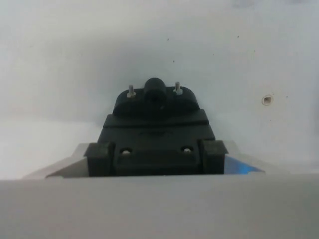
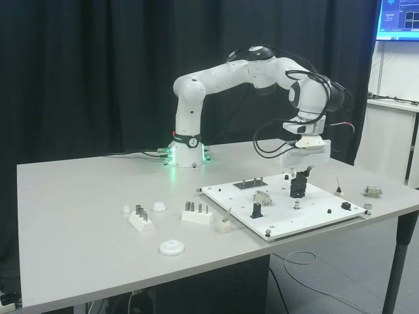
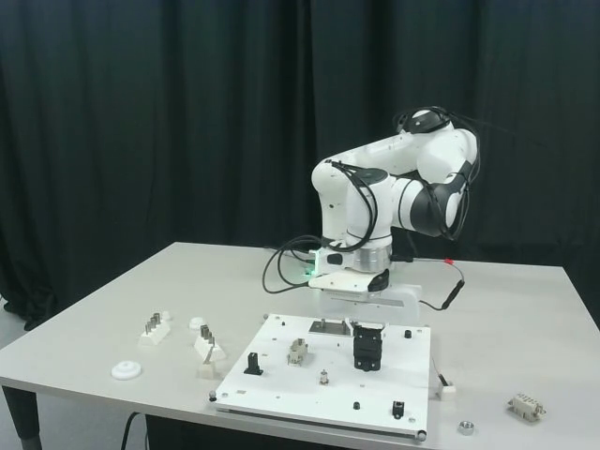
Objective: Insert D-SUB.
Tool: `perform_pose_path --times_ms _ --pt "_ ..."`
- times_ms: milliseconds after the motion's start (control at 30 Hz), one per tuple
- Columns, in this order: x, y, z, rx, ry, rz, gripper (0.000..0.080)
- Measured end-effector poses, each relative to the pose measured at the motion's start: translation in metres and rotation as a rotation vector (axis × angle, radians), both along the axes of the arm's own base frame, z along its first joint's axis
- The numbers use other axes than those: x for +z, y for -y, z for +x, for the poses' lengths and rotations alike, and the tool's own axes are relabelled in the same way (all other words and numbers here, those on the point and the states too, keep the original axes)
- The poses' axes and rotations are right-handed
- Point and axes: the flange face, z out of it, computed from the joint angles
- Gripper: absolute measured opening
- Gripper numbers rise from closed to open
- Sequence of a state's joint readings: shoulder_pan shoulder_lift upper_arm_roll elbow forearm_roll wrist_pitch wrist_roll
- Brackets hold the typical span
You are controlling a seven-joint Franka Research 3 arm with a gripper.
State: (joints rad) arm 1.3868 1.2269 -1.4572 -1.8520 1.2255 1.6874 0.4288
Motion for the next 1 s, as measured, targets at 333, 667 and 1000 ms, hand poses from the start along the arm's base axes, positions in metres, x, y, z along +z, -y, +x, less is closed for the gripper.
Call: perform_pose_path --times_ms 333,667,1000 --pt "0.0001 -0.0033 -0.0013 -0.008 0.003 -0.02 0.038" --pt "0.0001 -0.0047 -0.0019 -0.006 0.004 -0.027 0.038" --pt "0.0001 -0.0044 -0.0018 0.002 0.004 -0.026 0.038"
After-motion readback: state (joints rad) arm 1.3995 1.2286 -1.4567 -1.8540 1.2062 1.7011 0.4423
